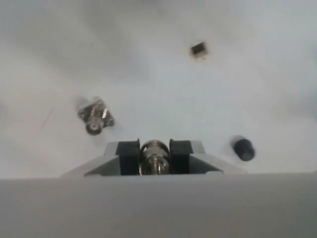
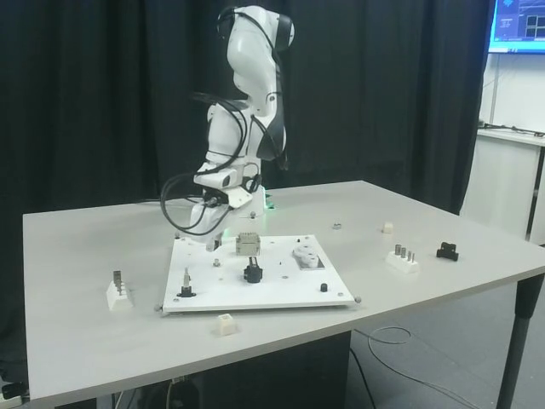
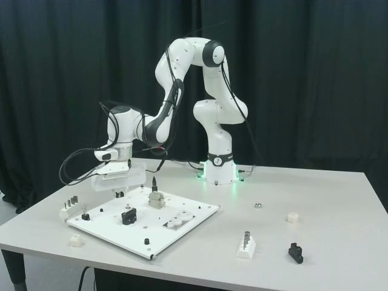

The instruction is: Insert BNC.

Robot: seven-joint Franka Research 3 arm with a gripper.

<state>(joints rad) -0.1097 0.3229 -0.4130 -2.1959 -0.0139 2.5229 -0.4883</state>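
**Above the board: BNC plug carried, socket not yet reached**

On the grey bench (image 3: 339, 200) stands the white arm (image 3: 206, 85), bent low over the far corner of a white board (image 3: 182, 233) that carries several small fixtures. Around the board lie loose parts: white blocks with upright pins (image 3: 245, 247), a small black piece (image 3: 295, 252) and others.

Progress, as judged from these views: the pick-up is done and the insertion remains. The hand (image 1: 154, 153) is pinching the BNC plug (image 1: 154, 157) between its two black fingers (image 1: 128, 154), the plug pointing down towards the board. The BNC socket (image 1: 95, 118), a metal flange mount, sits on the board well clear of the plug and off to one side of it in the wrist view, so no mating has begun. What is left would be to bring the plug over the socket, line up the two axes, lower it and seat it.

A black knob (image 1: 243, 149) and a small black part (image 1: 198, 49) also stand on the board near the socket.

Writing: no brand, label or lettering is readable on the arm, board or parts; a screen (image 2: 518, 25) at the room's edge shows nothing legible.
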